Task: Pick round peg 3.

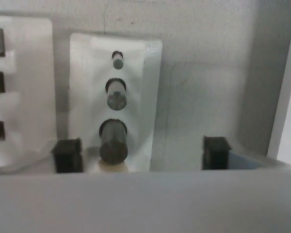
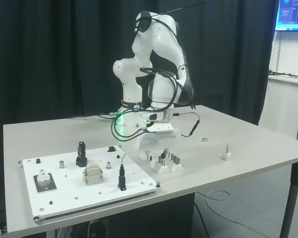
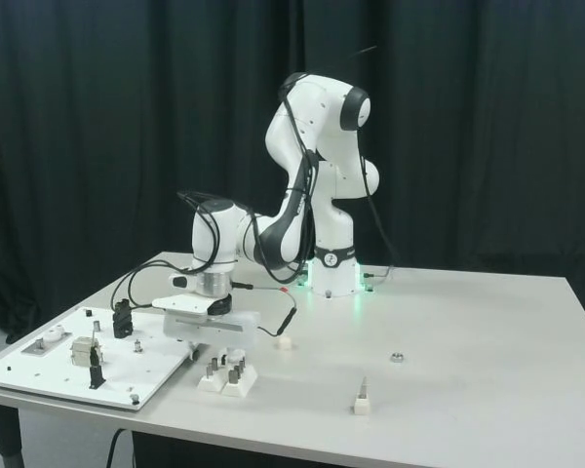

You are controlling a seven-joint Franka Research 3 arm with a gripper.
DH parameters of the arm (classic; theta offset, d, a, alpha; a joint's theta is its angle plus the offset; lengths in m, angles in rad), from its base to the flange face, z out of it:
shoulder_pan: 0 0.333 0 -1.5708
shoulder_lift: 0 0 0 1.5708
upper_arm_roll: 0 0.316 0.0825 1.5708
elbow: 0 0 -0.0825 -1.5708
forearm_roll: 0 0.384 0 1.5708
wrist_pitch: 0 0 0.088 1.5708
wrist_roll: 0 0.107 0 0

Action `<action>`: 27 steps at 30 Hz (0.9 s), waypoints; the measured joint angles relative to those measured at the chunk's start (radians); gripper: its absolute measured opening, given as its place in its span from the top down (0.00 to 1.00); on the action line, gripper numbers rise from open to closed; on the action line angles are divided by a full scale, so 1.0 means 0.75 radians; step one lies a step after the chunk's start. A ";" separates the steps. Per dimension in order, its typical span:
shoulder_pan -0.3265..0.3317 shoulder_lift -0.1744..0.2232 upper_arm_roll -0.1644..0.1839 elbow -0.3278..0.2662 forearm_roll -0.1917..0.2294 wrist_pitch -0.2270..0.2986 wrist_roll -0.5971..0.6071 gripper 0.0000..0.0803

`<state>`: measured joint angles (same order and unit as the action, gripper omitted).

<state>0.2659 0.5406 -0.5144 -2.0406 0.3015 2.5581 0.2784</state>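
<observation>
1. We read no brand, label or writing on the peg holder (image 1: 115,104), the pegs or the arm; the screen at the far edge of the first room view is too small to make out.
2. Our gripper (image 1: 140,154) hangs low over the grey table (image 2: 248,134), its two black fingertips (image 1: 68,155) spread wide and holding nothing.
3. The white peg holder stands upright on the table directly below the gripper, with three round pegs in a row, thinnest farthest from the wrist camera.
4. The thickest round peg (image 1: 113,143) (we take it for peg 3, though nothing marks it) sits in its hole just beside one fingertip, between the two fingertips but off centre.
5. A second white holder (image 1: 19,92) stands just beside the first, beyond that same fingertip.
6. On the other fingertip's side the table is bare; the white board (image 2: 84,181) lies near the holders.
</observation>
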 joint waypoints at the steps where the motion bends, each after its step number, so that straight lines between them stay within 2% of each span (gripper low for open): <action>1: -0.003 0.000 0.003 0.000 0.000 0.002 0.000 0.24; 4: -0.009 0.000 0.010 0.000 0.000 0.005 0.000 0.24; 5: -0.011 0.000 0.013 0.000 0.000 0.005 0.000 0.45; 9: -0.015 0.000 0.020 0.000 0.000 0.006 0.000 0.45; 10: -0.016 0.000 0.022 0.000 0.000 0.006 0.000 0.69; 15: -0.019 0.000 0.030 0.002 0.001 0.007 0.000 0.69; 16: -0.019 0.000 0.031 0.002 0.001 0.007 0.000 0.87; 22: -0.019 -0.006 0.033 0.002 0.002 0.003 0.000 0.87; 27: -0.019 -0.035 0.033 0.002 0.002 -0.028 0.000 0.86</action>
<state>0.2513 0.5147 -0.4894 -2.0390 0.3032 2.5371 0.2784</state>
